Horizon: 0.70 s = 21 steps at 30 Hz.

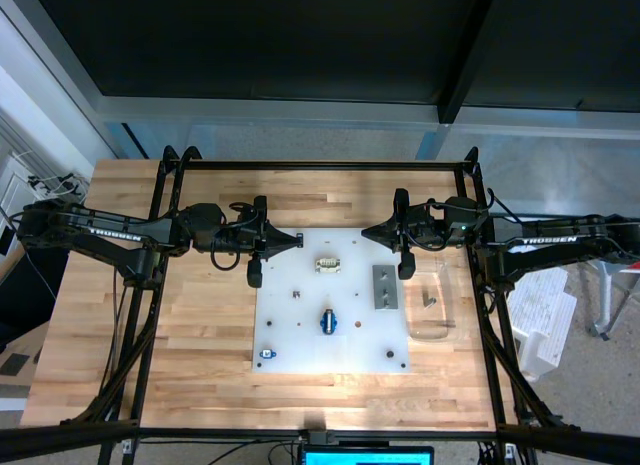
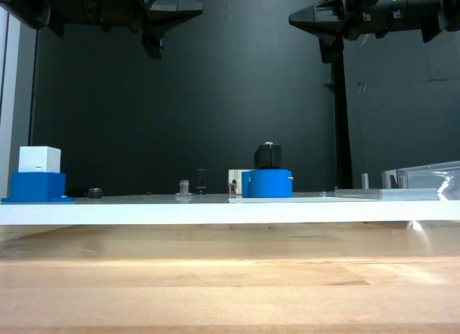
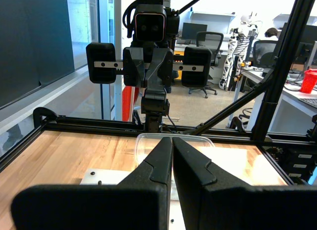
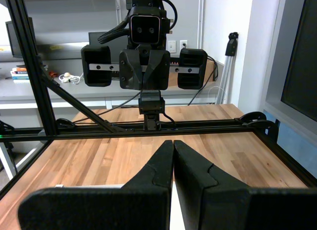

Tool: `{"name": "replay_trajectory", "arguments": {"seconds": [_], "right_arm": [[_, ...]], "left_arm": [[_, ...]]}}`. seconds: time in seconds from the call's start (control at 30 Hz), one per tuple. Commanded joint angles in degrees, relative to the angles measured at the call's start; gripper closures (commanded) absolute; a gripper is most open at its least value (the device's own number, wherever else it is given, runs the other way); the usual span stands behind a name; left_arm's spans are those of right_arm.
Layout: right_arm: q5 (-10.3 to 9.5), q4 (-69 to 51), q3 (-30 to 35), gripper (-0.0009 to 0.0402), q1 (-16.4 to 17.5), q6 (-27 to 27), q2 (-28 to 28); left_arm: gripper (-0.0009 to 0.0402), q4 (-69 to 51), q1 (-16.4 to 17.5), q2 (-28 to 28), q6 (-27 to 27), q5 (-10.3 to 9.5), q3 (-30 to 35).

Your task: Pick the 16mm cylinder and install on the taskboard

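Task unstarted: cylinder point(image 1: 428, 300) lies in tray point(image 1: 441, 334) beside taskboard point(image 1: 300, 335); left gripper point(image 1: 298, 240) and right gripper point(image 1: 365, 233) hover over its far edge, jaws closed, empty.

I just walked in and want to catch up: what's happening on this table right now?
Nothing is being handled yet. The left gripper and right gripper both hover shut and empty above the far edge of the taskboard, facing each other. The 16mm cylinder sits in the clear tray beside the board.
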<state>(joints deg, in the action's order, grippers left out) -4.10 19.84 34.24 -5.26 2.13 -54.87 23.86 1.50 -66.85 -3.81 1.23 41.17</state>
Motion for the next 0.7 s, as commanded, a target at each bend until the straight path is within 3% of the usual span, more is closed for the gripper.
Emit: {"name": "replay_trajectory", "arguments": {"seconds": [0.03,0.43,0.7], "right_arm": [[0.00,0.00,0.00,0.0393,0.02,0.17,0.00],[-0.50,-1.11,0.44,0.0393,0.04,1.16,0.13],[0.00,-19.37,6.69,0.0393,0.68,2.54,0.11]], "left_arm": [[0.0393,0.02,0.02,0.00,0.02,0.04,0.02],[0.0393,0.02,0.00,0.00,0.02,0.04,0.02],[0.0393,0.02,0.00,0.00,0.02,0.04,0.02]]}}
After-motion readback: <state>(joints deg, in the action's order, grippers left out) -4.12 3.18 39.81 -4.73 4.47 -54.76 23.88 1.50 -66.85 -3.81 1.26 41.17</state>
